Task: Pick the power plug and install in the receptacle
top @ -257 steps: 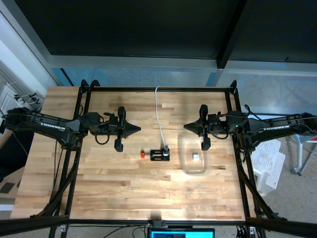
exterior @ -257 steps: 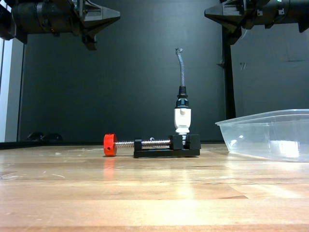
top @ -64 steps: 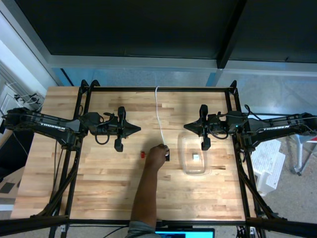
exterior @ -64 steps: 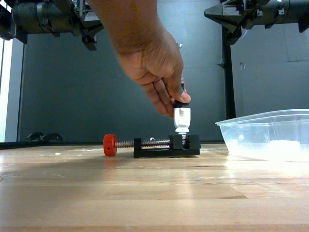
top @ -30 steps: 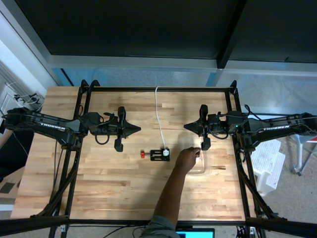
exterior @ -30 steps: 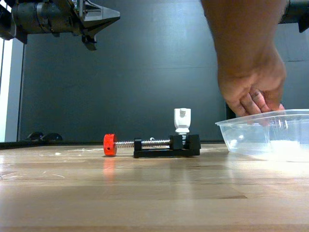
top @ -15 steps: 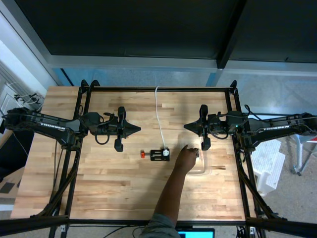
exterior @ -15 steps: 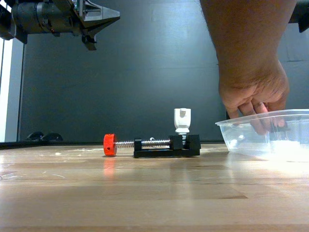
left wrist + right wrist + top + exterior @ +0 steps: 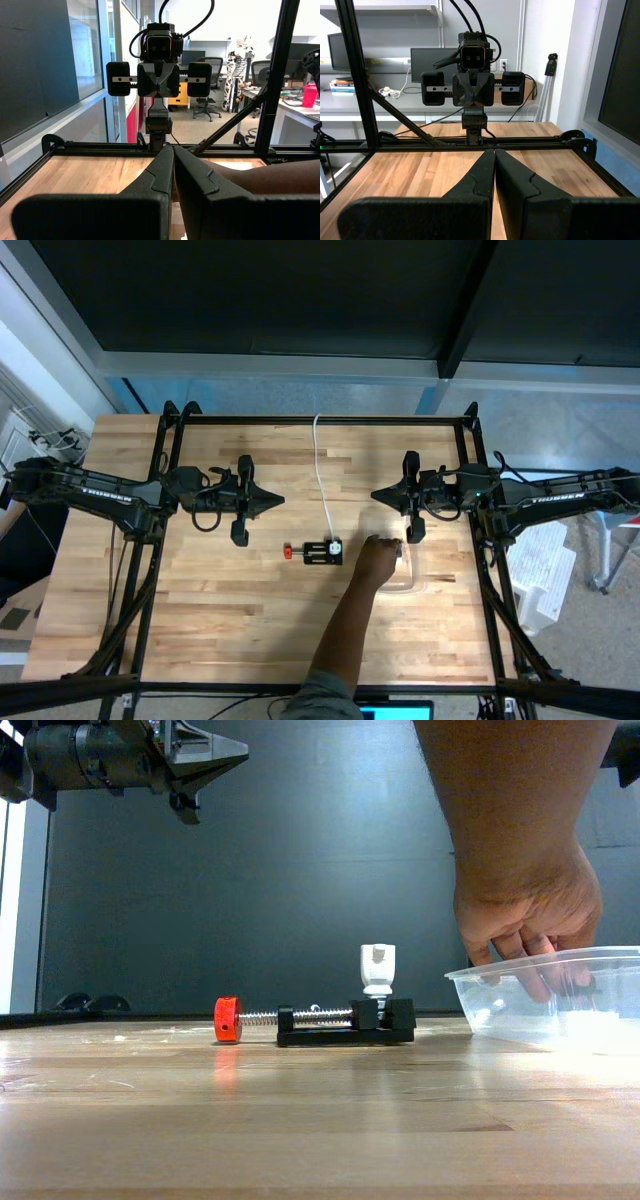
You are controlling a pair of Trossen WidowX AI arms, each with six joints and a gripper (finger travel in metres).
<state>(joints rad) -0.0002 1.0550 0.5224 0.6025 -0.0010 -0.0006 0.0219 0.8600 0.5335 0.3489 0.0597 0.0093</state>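
The receptacle [image 9: 335,545] [image 9: 377,966] is a white socket head standing upright in a black vise [image 9: 318,553] [image 9: 346,1019]. Its thin white cable [image 9: 322,475] runs to the far edge. The power plug is hidden in the high view under a person's hand [image 9: 377,562]. In the low view a small dark piece [image 9: 586,984] shows at the hand's fingertips inside the tray; I cannot tell if it is the plug. My left gripper [image 9: 276,500] [image 9: 173,148] hangs shut and empty, high at the left. My right gripper [image 9: 378,497] [image 9: 494,150] is shut and empty, above the tray's far end.
A clear plastic tray [image 9: 413,585] [image 9: 520,1010] lies right of the vise, with the person's hand [image 9: 525,910] reaching into it. The vise's red knob [image 9: 287,552] [image 9: 228,1019] points left. A black frame [image 9: 320,421] borders the wooden table.
The hand went from the receptacle's top to the tray; the dark piece with its braided stub no longer sits on the socket. In the last second the hand sank a little. Both arms stayed still.
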